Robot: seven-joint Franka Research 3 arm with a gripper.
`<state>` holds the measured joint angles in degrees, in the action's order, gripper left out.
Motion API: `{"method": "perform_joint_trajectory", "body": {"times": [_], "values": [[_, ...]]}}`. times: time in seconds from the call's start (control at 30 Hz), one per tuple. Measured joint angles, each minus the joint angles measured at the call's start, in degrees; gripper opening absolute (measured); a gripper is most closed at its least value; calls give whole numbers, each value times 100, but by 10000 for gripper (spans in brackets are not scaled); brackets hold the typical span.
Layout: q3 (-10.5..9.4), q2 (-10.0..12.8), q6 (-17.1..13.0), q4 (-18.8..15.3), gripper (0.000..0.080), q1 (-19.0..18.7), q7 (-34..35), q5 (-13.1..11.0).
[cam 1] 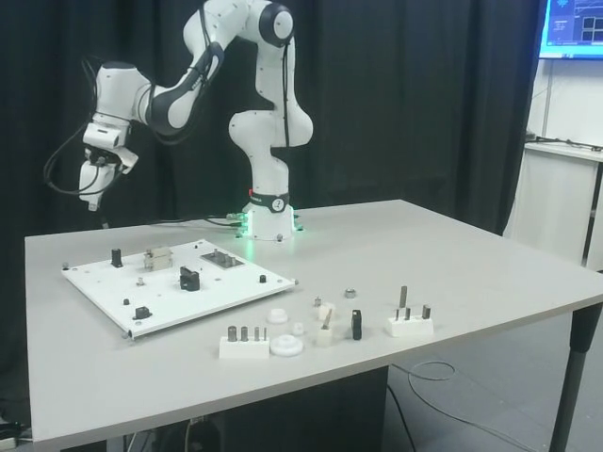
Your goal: Insert USB.
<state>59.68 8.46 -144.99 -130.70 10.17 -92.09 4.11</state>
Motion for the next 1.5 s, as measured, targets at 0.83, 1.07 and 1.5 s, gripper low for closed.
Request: {"method": "perform_joint_trajectory", "body": {"times": [0.83,1.07,1.5], "values": [[353,-523,-1704,-1036,27,0,-1484,561],[372,-523,-1916,-1138,27,0,-1796,562],[364,-533,-2055,-1274,26,-31,-1892,562]]}}
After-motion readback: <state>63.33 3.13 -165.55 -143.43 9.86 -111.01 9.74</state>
